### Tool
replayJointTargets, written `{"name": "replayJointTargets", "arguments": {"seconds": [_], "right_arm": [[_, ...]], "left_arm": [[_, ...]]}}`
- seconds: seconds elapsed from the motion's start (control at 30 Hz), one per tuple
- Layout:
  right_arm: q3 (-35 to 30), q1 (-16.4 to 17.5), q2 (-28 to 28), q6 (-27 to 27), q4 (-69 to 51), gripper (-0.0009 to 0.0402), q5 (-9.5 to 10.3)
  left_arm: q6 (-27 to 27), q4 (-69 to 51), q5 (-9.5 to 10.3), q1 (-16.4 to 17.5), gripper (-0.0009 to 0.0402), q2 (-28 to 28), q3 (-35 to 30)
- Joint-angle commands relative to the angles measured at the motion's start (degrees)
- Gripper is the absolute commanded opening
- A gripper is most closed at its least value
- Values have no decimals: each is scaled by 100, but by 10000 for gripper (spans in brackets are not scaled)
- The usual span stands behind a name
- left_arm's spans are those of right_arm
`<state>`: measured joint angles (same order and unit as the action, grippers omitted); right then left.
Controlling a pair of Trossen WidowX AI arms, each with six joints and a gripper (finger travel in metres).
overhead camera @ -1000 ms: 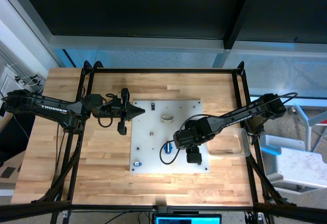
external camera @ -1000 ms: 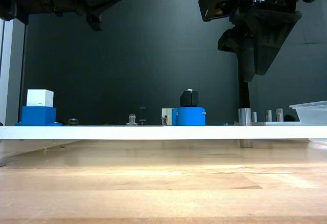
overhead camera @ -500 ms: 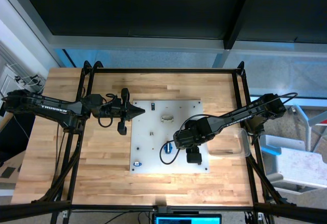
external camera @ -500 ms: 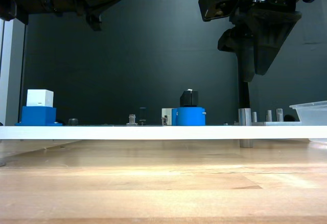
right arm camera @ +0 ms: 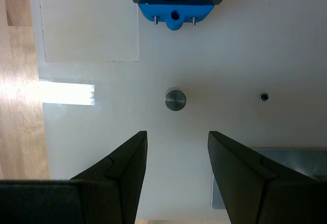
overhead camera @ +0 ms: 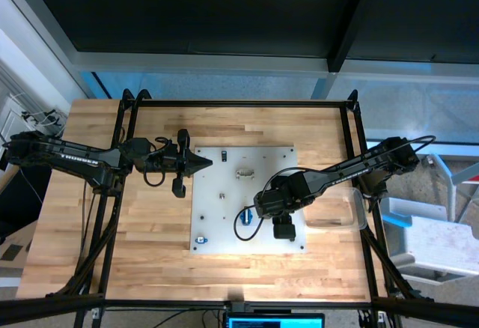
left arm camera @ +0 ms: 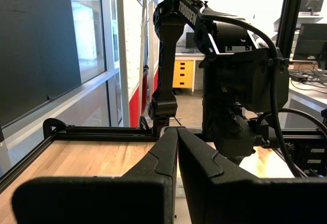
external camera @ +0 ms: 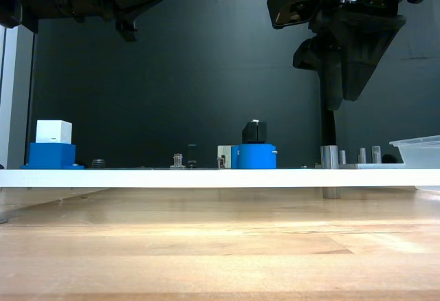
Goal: Pick the 16mm cylinder and place it in the taskboard
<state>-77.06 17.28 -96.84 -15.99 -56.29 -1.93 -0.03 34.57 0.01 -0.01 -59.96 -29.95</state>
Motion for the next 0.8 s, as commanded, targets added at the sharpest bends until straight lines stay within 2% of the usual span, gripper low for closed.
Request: {"name": "replayJointTargets", "arguments": {"seconds": [0.03, 0.8], "right_arm": [[0, 0, 0, -2, 4, 165, 0], [0, 2, 0, -2, 7, 165, 0]], "left_arm": [[0, 0, 0, 2, 0, -2, 0], [-2, 0, -2, 0, 0, -2, 0]]}}
